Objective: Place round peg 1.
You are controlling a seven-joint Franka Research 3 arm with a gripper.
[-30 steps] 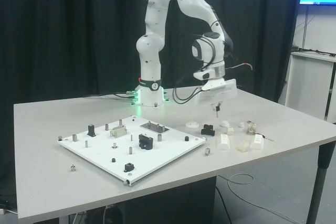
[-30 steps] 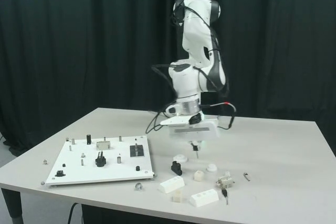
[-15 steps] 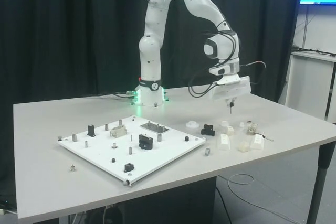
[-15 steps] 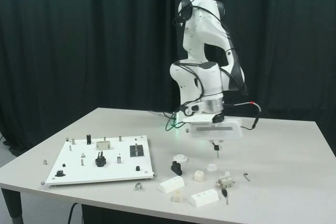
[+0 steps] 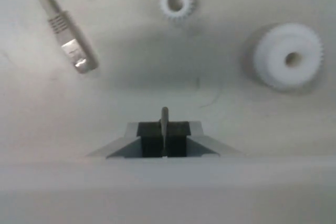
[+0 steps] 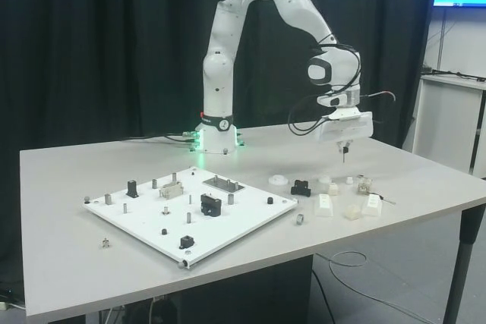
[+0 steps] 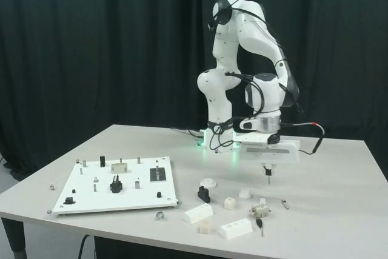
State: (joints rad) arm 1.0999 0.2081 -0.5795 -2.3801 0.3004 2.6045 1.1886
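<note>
Hanging well above the grey table (image 6: 68,210), out over the scatter of loose parts beyond the white board's (image 6: 228,225) far side, the gripper (image 6: 344,146) has its two fingers pinched together on round peg 1 (image 5: 165,121), a thin grey pin whose long axis runs straight down out of the fingertips toward the tabletop. Wrist view shows the pin's free end poking clear of the black pads (image 5: 152,139), with a small white gear (image 5: 176,2), a larger white gear (image 5: 287,57) and a grey cable plug (image 5: 68,33) lying on the table below, all apart from it. Peg is therefore in the claw, not on the board; any seat for it would presumably be on the board, which lies well off to the side, across the loose white blocks (image 7: 198,213) and a black clip (image 7: 203,195). Air between is open at this height; the board's standing posts and black fittings look the likeliest snags on descent. Table edges well away.
</note>
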